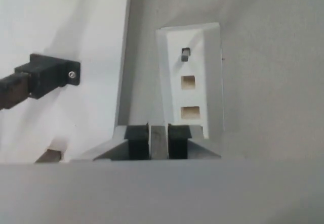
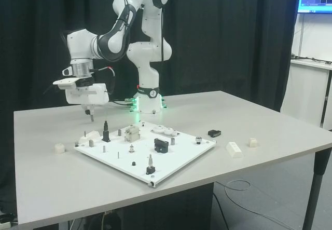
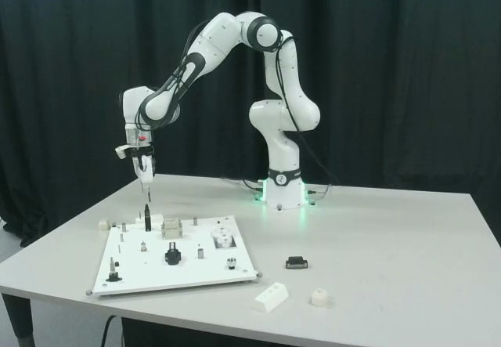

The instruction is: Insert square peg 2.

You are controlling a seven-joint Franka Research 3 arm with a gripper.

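Your arm reaches out left, gripper (image 2: pixel 90 117) held above the white block (image 1: pixel 191 77), fingers clenched on a grey peg (image 1: pixel 158 142); the board (image 2: pixel 181 154) lies beside it.

Grey square peg (image 1: pixel 159 143) upright above white socket block (image 1: pixel 191 77).

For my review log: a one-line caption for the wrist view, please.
Tool holding a peg above a white block with square holes, one already filled.

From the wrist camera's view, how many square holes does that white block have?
3, in a row along the white block: the one farthest from the gripper already holds a peg; the middle hole and the nearest hole are empty.
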